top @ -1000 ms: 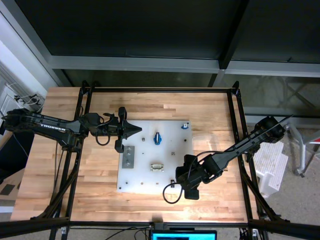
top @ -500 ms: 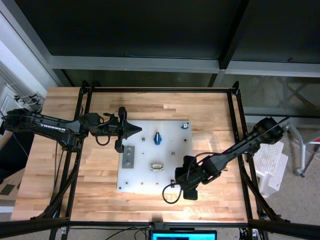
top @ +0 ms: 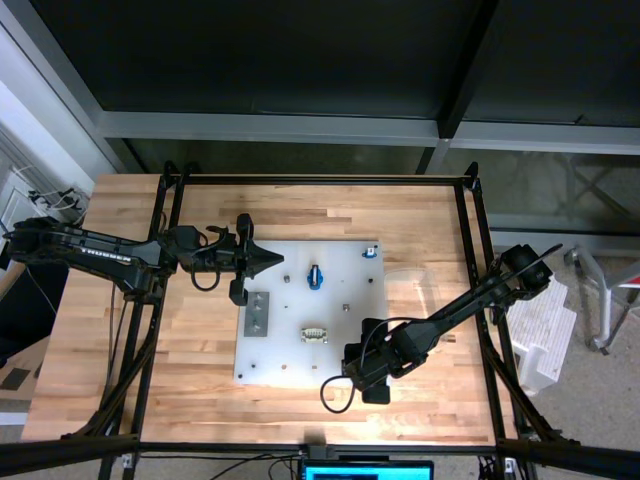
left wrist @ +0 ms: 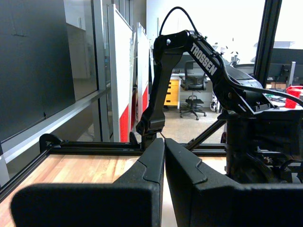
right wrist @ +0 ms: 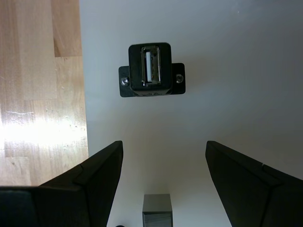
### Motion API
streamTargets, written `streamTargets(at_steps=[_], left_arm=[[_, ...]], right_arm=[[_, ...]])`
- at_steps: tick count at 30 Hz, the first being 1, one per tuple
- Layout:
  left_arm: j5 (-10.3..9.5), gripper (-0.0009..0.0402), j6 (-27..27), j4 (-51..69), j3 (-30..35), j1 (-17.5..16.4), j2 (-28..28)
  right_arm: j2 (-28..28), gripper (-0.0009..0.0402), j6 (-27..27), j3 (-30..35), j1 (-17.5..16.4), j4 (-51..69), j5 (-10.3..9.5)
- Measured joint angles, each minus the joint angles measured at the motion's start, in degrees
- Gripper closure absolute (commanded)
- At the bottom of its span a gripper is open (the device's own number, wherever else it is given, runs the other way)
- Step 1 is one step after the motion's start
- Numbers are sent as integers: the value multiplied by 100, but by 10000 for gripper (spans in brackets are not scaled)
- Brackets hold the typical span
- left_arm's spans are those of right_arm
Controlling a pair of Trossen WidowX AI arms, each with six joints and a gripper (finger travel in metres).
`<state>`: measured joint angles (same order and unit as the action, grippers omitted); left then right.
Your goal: Remove the 16mm bar from the taskboard and place in the container
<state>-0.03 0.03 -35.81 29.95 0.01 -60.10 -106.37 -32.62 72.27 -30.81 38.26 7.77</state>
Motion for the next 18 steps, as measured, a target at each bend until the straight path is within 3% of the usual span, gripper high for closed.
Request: streamTargets(at_steps=[9,18], left_arm=[[0,393,0,-2,0,0,0],[0,393,0,-2,-2,0,0]], right_arm=[[7,173,-13,4,-15,4,-2],[205,296,-50,4,-26,11,9]])
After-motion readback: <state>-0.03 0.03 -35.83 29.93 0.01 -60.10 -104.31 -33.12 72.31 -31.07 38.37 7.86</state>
